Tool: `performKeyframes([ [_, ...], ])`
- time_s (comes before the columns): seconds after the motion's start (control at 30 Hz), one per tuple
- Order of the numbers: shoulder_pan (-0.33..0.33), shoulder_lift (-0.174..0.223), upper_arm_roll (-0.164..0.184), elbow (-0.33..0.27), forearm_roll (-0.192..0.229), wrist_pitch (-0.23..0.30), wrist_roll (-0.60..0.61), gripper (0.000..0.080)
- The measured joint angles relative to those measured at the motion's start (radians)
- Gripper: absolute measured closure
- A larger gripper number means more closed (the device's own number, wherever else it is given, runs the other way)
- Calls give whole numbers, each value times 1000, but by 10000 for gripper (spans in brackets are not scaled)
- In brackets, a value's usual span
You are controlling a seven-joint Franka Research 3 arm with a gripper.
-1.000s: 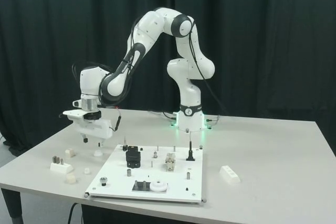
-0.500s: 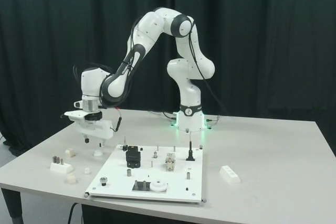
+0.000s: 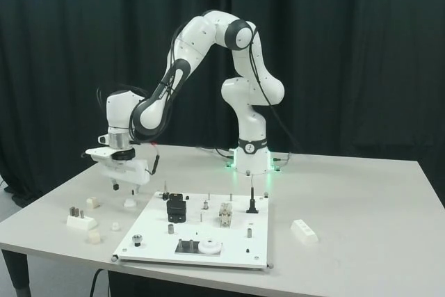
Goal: Pick medium gear.
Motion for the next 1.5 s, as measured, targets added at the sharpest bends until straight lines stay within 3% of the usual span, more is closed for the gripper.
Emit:
performKeyframes([
  [0.27,1,29,13,0,36,24,-3,3],
  [0.7,1,83,26,0,47,75,-3,3],
  [1.5,0,92,26,-2,52,71,-12,3],
])
